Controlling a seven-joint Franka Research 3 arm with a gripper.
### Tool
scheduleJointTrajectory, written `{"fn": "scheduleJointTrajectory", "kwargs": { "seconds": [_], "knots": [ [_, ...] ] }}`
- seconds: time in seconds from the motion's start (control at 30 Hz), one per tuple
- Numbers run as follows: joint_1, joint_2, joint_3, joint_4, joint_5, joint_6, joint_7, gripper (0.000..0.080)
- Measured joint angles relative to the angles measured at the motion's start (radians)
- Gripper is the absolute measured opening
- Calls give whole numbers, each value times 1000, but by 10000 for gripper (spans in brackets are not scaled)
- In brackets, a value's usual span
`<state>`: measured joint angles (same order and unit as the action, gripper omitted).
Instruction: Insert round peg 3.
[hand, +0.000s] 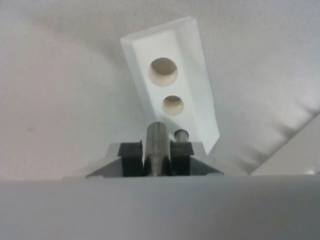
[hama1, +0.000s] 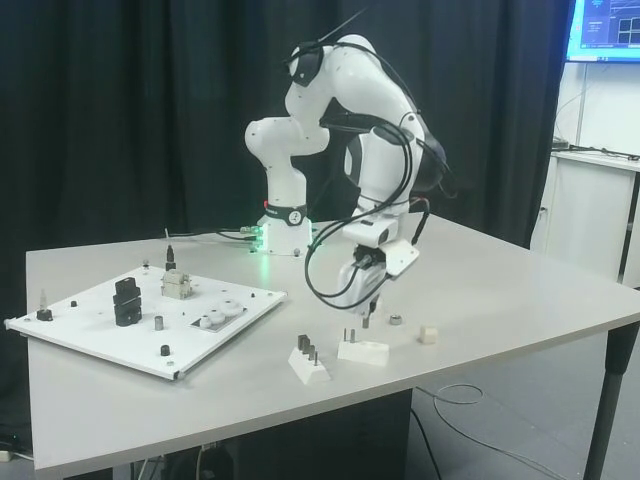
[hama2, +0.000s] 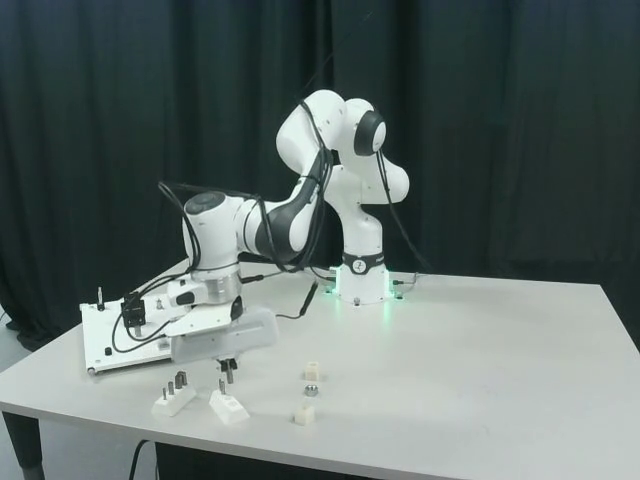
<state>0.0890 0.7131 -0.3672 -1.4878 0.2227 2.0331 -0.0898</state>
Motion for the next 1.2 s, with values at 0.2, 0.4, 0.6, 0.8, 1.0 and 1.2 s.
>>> {"fn": "scheduleJointTrajectory", "kwargs": {
  "seconds": [0.2, 0.4, 0.6, 0.8, 1.0, 1.2],
  "knots": [
    [3, -20, 0, 0, -5, -12, 1, 113],
    [4, -30, 0, 1, -12, -16, 8, 113],
    [5, -31, 0, 4, -15, -16, 9, 113],
    [5, -31, 0, 4, -17, -16, 9, 113],
    [5, -31, 0, 4, -18, -16, 9, 112],
    [5, -31, 0, 4, -18, -16, 9, 112]
  ]
}}
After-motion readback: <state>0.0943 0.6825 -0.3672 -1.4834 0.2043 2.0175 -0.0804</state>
